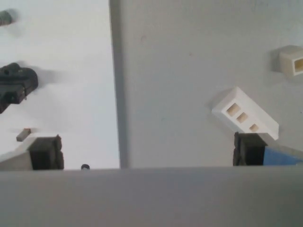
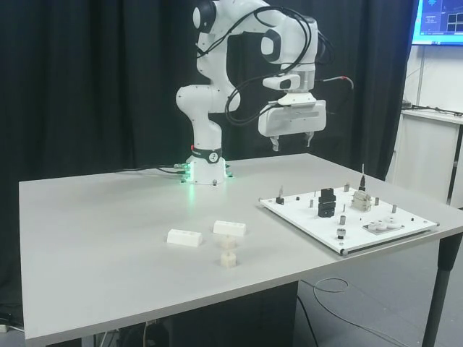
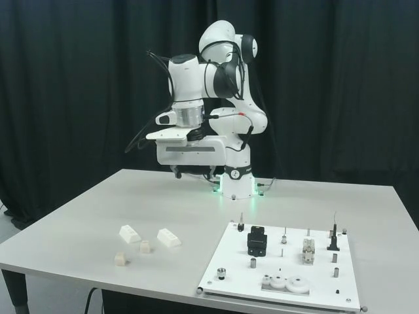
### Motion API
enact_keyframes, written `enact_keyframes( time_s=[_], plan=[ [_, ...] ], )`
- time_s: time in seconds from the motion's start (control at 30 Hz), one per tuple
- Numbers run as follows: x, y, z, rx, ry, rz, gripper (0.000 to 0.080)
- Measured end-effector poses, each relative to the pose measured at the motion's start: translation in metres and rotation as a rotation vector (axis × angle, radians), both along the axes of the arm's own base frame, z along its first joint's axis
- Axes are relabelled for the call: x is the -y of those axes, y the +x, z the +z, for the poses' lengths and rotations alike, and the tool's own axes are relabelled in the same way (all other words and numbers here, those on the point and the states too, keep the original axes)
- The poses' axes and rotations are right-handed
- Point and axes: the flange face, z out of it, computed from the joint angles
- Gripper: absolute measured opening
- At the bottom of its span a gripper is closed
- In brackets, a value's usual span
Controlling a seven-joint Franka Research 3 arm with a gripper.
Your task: Remove bolt 4.
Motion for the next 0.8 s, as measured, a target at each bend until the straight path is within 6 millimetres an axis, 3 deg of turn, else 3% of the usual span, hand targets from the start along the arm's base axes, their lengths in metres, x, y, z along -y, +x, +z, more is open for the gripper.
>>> enact_keyframes(
  time_s=[0.8],
  plan=[
    [-0.0013,0.0050,-0.0046,0.023,-0.006,-0.006,0.0800]
  ],
)
